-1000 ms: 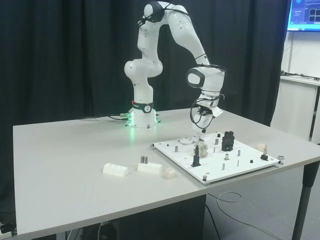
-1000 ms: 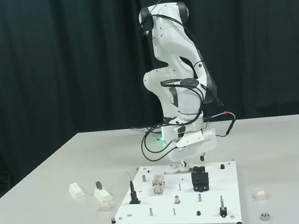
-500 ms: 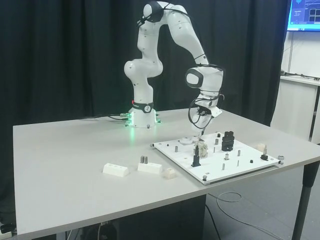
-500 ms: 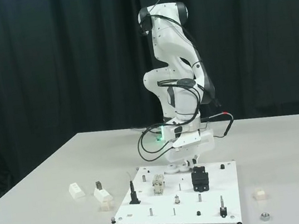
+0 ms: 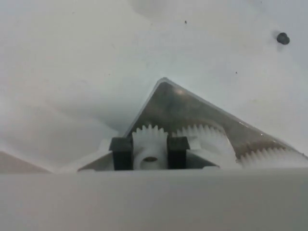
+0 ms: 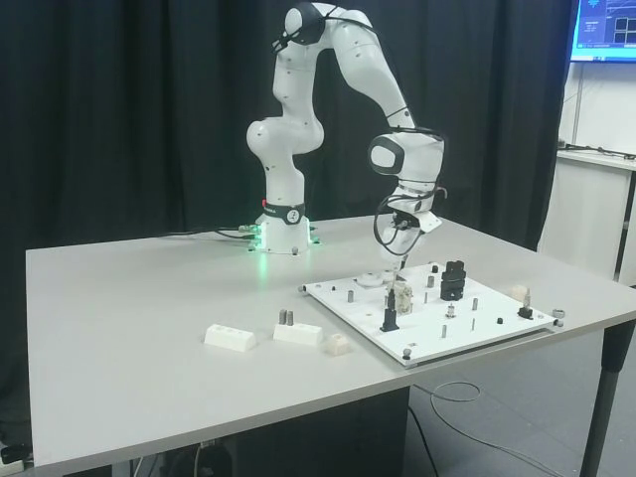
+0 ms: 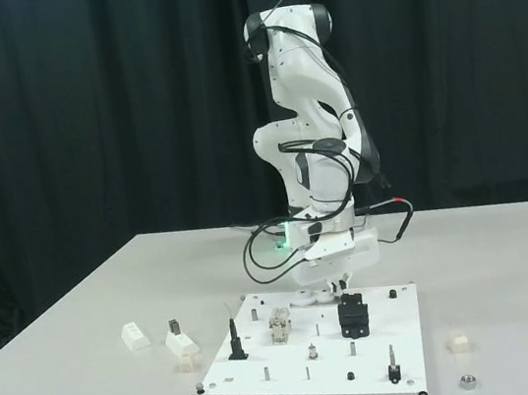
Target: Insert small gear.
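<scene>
Black curtains back the grey worktop, on which the white arm bends down to a white board.

At the far corner of that board, the end effector pinches the small gear between its two black fingertips. Only the wrist view shows this: the toothed white wheel sits squarely between the pads, its centre bore visible, just over a grey triangular plate. Beside it on the plate lie two larger white gears: the nearer gear, whose teeth come close to those of the held one, and a further gear at the picture's edge. Whether the small gear is already seated on a shaft or only hovering above the plate I cannot tell, since the end effector body hides what is below it. A black knob stands apart on the white surface.

The room views show none of this grip; there the end effector appears only as a low point at the back edge of the board, with cables looping around the wrist. They do show what the wrist camera misses: a black block near the end effector, a black upright post towards the front, several small pegs, and off the board two white blocks on the worktop. A green light glows at the arm's base.
</scene>
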Available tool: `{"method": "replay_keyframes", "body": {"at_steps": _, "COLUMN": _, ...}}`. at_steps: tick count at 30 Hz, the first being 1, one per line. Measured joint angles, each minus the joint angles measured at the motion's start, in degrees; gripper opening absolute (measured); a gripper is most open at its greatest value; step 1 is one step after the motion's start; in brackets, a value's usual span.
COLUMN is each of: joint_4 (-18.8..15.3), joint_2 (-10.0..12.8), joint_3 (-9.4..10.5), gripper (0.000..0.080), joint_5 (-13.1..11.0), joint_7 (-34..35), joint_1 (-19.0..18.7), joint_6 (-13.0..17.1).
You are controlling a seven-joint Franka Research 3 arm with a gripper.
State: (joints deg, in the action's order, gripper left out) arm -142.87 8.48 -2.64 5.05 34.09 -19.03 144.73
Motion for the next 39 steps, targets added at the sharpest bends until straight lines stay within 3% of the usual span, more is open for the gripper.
{"method": "replay_keyframes", "body": {"at_steps": 22, "joint_4": 0.0, "joint_2": 0.0, "joint_3": -0.08, "gripper": 0.0144, "joint_5": 0.0, "joint_7": 15.6, "joint_1": 0.0, "joint_6": 0.1}}
{"method": "replay_keyframes", "body": {"at_steps": 29, "joint_4": 0.0, "joint_2": 0.0, "joint_3": -0.04, "gripper": 0.0144, "joint_5": 0.1, "joint_7": 14.6, "joint_1": 0.0, "joint_6": 0.1}}
{"method": "replay_keyframes", "body": {"at_steps": 39, "joint_4": 0.0, "joint_2": 0.0, "joint_3": 0.02, "gripper": 0.0144, "joint_5": 0.2, "joint_7": 5.0, "joint_1": 0.0, "joint_6": 0.1}}
